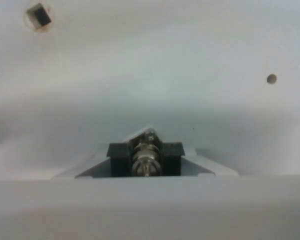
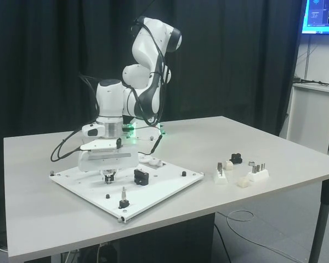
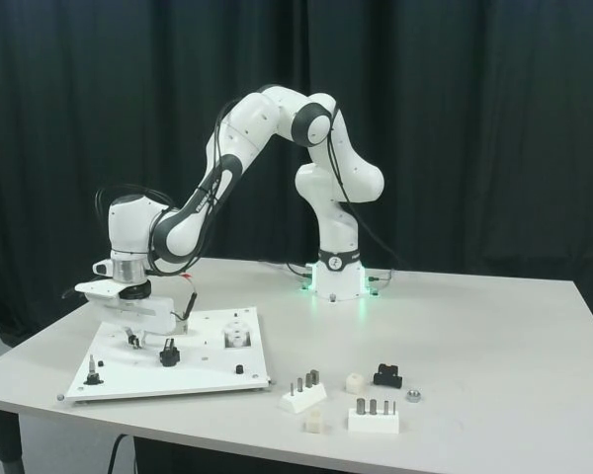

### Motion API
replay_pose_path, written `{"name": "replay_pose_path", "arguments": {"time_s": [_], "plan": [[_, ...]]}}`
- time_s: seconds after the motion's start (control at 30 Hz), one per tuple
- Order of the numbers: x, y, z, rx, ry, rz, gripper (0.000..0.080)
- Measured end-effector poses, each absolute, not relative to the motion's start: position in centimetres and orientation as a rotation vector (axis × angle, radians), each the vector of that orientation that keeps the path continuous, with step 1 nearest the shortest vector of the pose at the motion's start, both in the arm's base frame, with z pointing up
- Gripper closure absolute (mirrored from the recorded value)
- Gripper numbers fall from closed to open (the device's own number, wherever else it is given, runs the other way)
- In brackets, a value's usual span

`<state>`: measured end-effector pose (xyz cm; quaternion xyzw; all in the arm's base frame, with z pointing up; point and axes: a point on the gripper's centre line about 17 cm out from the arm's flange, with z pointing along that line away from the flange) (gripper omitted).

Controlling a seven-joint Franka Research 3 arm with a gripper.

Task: Insert BNC.

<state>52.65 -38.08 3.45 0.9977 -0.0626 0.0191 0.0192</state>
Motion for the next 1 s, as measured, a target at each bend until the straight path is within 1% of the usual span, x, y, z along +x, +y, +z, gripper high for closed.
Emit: {"name": "replay_pose_path", "arguments": {"time_s": [0.63, 1.0], "plan": [[52.69, -38.05, 3.44, 3.093, -0.507, 0.108, 0.0682], [52.70, -38.05, 3.44, 3.048, -0.761, 0.112, 0.0682]]}}
